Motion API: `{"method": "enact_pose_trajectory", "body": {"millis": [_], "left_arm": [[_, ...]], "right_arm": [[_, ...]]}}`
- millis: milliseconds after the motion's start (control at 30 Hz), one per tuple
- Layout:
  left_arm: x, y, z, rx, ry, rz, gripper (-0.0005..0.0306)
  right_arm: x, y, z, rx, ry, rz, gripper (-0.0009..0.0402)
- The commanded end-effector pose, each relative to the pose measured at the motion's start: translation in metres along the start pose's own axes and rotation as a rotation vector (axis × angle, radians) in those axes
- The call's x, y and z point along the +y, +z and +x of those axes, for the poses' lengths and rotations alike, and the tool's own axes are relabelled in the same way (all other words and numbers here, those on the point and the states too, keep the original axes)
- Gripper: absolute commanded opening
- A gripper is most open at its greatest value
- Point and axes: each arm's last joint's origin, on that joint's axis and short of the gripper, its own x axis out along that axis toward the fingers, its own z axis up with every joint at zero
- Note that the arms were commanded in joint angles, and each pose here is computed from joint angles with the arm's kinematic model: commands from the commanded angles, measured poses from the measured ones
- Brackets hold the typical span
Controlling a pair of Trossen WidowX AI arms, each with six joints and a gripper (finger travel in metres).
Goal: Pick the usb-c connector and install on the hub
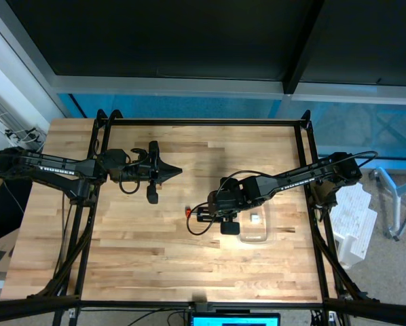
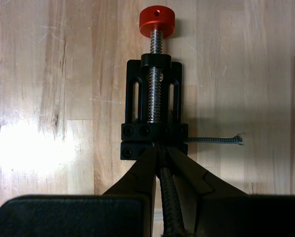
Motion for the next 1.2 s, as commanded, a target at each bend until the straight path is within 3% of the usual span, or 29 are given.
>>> {"method": "enact_pose_trajectory", "body": {"millis": [33,467,600,1200], "left_arm": [[0.0001,0.0,0.0,0.0,0.0,0.0,0.0],[0.0001,0.0,0.0,0.0,0.0,0.0,0.0],[0.0,0.0,0.0,0.0,0.0,0.0,0.0],[0.0,0.0,0.0,0.0,0.0,0.0,0.0]], "right_arm": [[-0.0001,0.0,-0.0001,0.0,-0.002,0.0,0.0],[-0.0007,0.0,0.0,0.001,-0.006,0.001,0.0],[-0.0015,-0.0004,-0.0001,0.002,-0.025,0.002,0.0],[-0.0009,0.0001,-0.0003,-0.001,-0.008,0.01,0.0]]}}
